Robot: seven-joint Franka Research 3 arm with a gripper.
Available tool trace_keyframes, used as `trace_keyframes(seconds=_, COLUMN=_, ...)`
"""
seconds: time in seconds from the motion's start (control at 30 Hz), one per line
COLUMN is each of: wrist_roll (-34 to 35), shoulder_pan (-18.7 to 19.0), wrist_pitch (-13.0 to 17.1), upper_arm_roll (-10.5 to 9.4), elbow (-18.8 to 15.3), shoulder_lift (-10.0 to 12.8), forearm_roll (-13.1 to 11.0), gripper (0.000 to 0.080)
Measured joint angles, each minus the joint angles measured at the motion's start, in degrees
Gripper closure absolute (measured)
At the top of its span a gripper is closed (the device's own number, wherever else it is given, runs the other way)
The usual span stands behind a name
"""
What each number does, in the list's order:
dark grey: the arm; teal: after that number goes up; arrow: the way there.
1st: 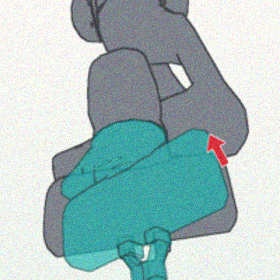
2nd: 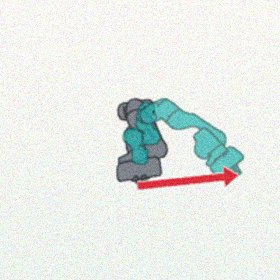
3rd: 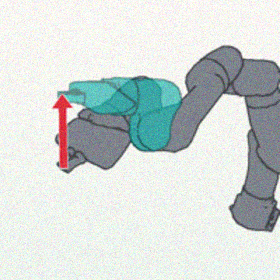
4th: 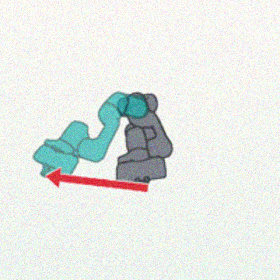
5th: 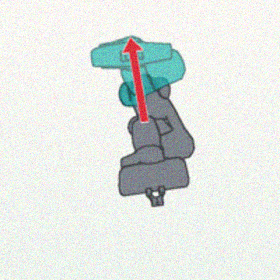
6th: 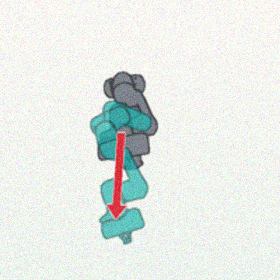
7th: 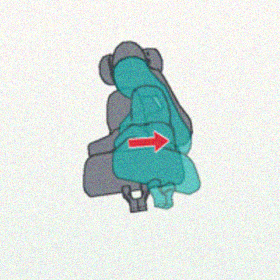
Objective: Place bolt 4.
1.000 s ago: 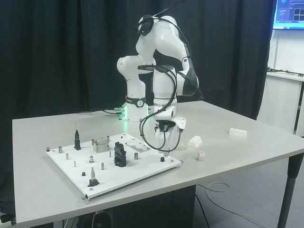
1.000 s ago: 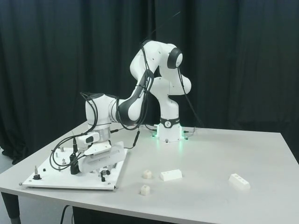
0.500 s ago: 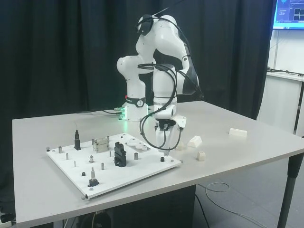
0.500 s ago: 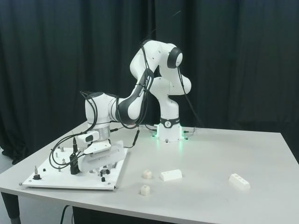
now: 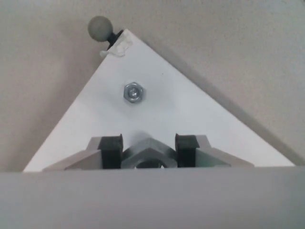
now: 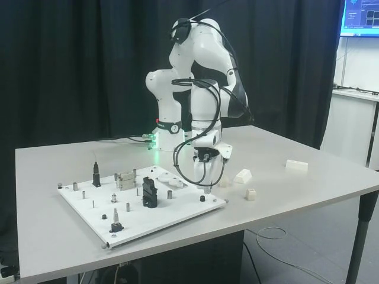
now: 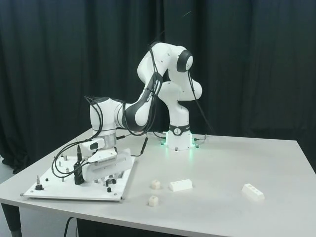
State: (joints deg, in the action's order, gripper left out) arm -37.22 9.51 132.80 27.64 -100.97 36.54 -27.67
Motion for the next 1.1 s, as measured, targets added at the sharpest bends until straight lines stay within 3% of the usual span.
trace_keyframes(seconds=0.63, wrist_roll=7.9, shoulder_pan=3.08, wrist_pitch=-6.02, upper_arm_roll=-0.4, elbow=-0.88, shoulder_lift=-1.8, forearm_roll=-0.21, gripper=0.0571)
trace_keyframes(seconds=0.9, wrist_roll=14.67, shoulder_pan=6.31, wrist_pitch=-5.94, upper_arm_roll=-0.42, elbow=-2.4, shoulder_lift=-2.17, forearm_roll=-0.16, gripper=0.0571)
trace_keyframes(seconds=1.1, wrist_roll=18.21, shoulder_pan=8.5, wrist_pitch=-4.21, upper_arm_roll=-0.41, elbow=-3.94, shoulder_lift=-2.19, forearm_roll=0.33, gripper=0.0571)
